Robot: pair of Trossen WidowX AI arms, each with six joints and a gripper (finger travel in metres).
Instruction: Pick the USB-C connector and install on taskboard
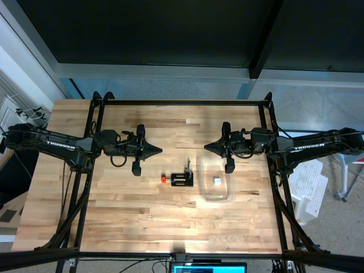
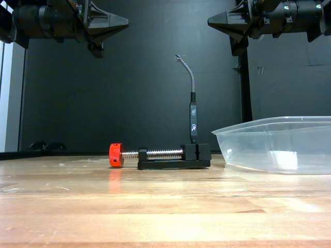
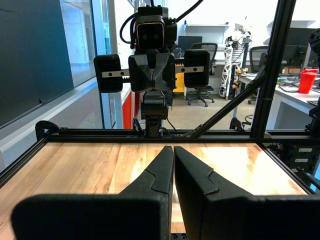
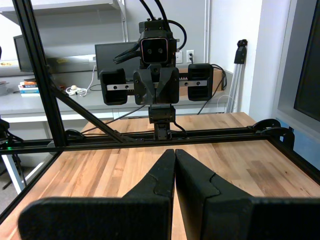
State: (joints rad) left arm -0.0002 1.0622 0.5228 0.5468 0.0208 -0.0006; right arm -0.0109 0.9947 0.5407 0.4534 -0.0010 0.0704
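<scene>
You had both arms raised and reaching inward, well above the table (image 1: 136, 222). Your left gripper (image 1: 158, 151) hung left of centre, its fingers pressed together and holding nothing. Your right gripper (image 1: 207, 147) faced it from the other side, likewise closed and empty, and from above its tip showed near the far left corner of the clear tray (image 1: 219, 199).

A gap lay between the two tips. The taskboard (image 1: 182, 180) sat on the wood on the near side of that gap, with neither arm over it. Its red-orange knob (image 1: 164, 179) pointed left, and its right end lay near the tray's left wall without touching it.

The USB-C connector (image 2: 193, 120) stood upright at the block's right end, with a short braided stub curving off its top. It looked seated in the block, though the low view did not show the joint plainly. A small white square (image 1: 216, 180) lay inside the tray.

Open wood ran wide to the left of the knob, out to the left frame rail, and all along the near edge of the table
</scene>
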